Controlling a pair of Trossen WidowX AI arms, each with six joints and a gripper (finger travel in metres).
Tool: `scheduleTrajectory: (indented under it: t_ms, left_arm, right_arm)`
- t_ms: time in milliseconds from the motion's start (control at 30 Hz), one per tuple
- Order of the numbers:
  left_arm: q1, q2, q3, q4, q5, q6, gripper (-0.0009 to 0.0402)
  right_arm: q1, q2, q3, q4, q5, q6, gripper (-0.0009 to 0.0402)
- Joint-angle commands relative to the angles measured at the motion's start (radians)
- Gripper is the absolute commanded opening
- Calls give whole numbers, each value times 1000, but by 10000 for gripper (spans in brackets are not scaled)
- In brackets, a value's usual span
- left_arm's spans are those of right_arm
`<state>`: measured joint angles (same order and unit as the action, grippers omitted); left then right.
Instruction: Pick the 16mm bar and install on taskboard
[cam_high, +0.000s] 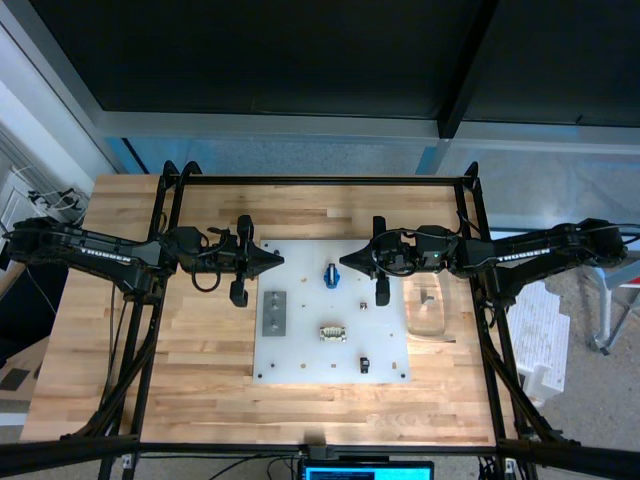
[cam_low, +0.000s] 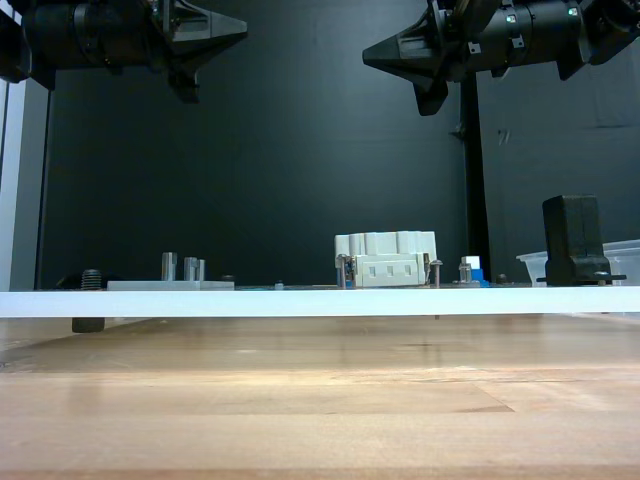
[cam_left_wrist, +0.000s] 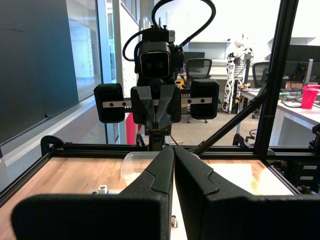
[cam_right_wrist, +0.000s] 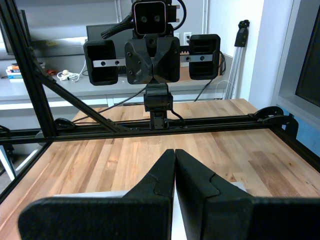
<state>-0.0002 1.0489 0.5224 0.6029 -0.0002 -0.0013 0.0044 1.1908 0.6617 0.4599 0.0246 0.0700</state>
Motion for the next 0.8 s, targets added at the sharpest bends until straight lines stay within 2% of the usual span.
scheduleTrajectory:
  t_ms: [33,633,800]
  left_arm:
    - [0,0,0,0,0,0,0]
    - [0,0,0,0,0,0,0]
    - [0,0,0,0,0,0,0]
  right_arm:
    - [3,0,0,124,-44,-25,0]
    - [3,0,16,111,-44,1,0]
    - [2,-9,83,-108,-43,0,0]
